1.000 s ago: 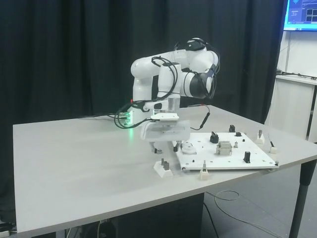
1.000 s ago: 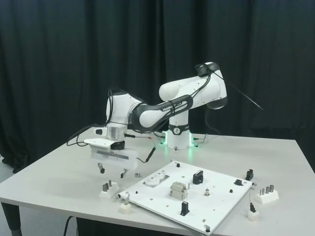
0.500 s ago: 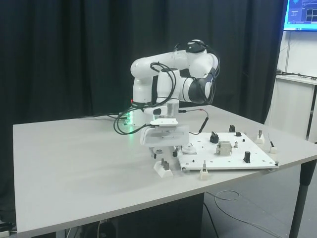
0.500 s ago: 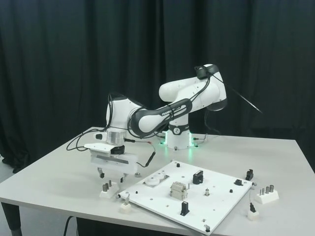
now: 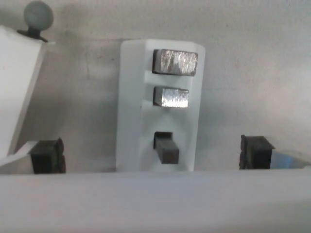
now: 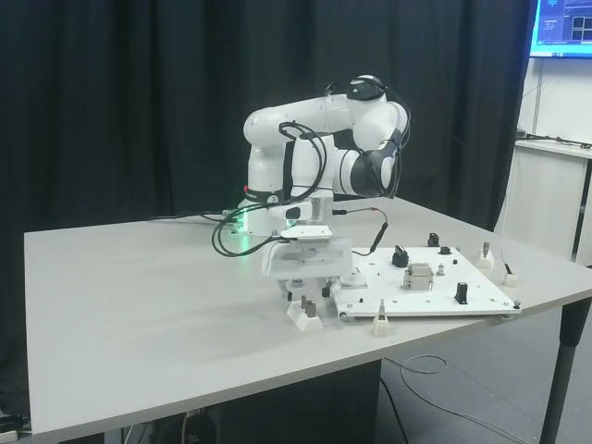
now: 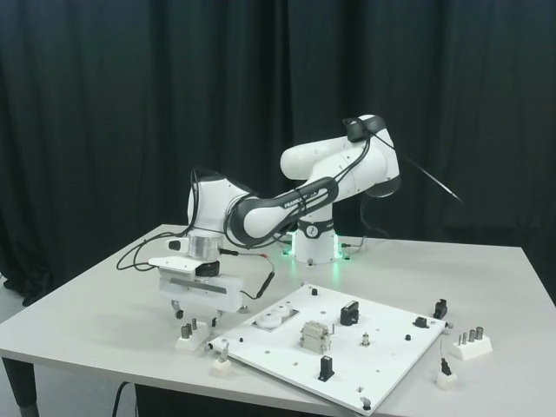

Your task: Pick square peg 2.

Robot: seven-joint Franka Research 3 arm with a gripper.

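Hovering gripper (image 5: 151, 158) over white holder (image 5: 130, 104), fingers (image 5: 47, 156) wide apart, holding nothing. Middle peg, square peg 2 (image 5: 171, 96), standing upright in holder. Looks metal: hard, small, maybe slippery. Best pinched on flat sides, squeezed firmly.

Place: a robotics lab or test cell, as far as I can judge.
Backdrop: black curtains (image 7: 104, 113) hang behind my grey table (image 6: 129, 296), closing off the room.
Mounting: my base (image 7: 314, 245) is bolted to that table, with a green light glowing at its foot.
Work fixtures: a white assembly board (image 7: 334, 343) lies on the table in front of my base, with small white peg holders (image 7: 470, 345) beside it.
Screen: a monitor (image 6: 562, 28) glows high beyond the table, its content too small to read.
Furniture: a white cabinet (image 6: 546, 194) stands below that monitor.
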